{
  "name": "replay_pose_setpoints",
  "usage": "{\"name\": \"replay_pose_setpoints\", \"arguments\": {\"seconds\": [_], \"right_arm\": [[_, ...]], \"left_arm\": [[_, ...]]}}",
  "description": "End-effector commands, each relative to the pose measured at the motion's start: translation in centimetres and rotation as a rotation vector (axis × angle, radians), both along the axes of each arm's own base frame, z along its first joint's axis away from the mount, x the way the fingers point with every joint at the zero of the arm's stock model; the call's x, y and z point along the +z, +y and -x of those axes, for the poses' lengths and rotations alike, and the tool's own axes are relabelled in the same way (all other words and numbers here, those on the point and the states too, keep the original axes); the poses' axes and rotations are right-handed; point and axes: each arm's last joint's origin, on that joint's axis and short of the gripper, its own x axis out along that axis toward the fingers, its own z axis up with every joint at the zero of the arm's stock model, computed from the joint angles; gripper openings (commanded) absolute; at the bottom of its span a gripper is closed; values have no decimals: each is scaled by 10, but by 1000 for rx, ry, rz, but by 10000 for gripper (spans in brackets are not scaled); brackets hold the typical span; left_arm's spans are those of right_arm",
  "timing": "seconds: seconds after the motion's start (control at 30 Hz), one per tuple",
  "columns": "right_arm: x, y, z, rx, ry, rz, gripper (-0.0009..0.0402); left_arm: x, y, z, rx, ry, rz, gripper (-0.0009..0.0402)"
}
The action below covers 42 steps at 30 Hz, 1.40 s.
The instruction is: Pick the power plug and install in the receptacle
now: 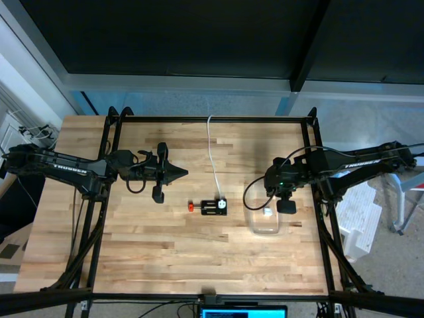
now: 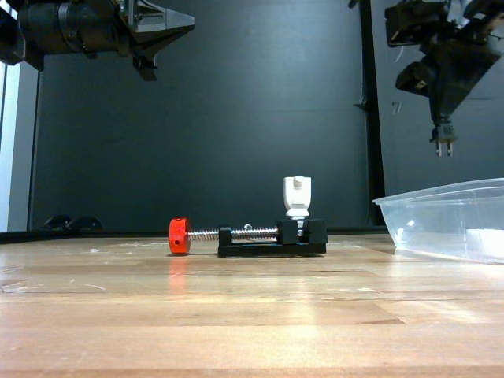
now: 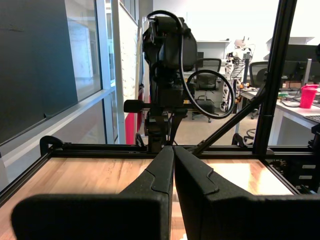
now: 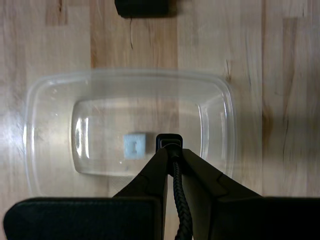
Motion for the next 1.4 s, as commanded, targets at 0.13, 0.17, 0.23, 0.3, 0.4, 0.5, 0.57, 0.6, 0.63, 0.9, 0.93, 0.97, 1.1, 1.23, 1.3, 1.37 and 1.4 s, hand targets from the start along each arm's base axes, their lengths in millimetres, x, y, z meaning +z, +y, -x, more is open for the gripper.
{"name": "replay_pose_setpoints", "arguments": {"seconds": [0.13,0.17,0.23,0.3,0.4,0.5,0.57,0.6,0.63,0.9,0.93,0.97,1.1,1.23,1.3,1.37,1.4], "right_arm": [[-1,2,-13,2,16,2,0],[0,3,-15,3,16,2,0],[1,4,-22,4,20,2,0],[1,6,-31,5,29,4,0],[1,8,-46,3,38,7,0],[-1,11,-61,-6,48,38,0],[-3,12,-72,-19,53,53,0],[-3,13,-77,-23,53,51,0],[-5,14,-83,-25,51,50,0],[-3,24,-114,-6,22,46,0],[-2,24,-117,-3,19,46,0],[-1,25,-120,0,15,47,0],[-2,27,-131,8,12,48,0],[-4,29,-140,15,-2,49,0],[-6,30,-144,17,-7,49,0],[-8,30,-149,19,-5,50,0],[-8,31,-151,21,-5,50,0]], "left_arm": [[0,0,0,0,0,0,0],[0,0,0,0,0,0,0],[0,0,0,0,0,0,0],[0,0,0,0,0,0,0],[0,0,0,0,0,0,0],[0,0,0,0,0,0,0],[0,0,0,0,0,0,0],[0,0,0,0,-1,0,0],[0,0,0,0,0,0,0],[0,0,0,0,0,0,0],[0,0,0,0,0,0,0],[0,0,0,0,0,0,0],[0,0,0,0,-1,0,0],[0,0,0,0,0,0,0],[0,0,0,0,0,0,0],[0,0,0,0,0,0,0],[0,0,0,0,0,0,0]]}}
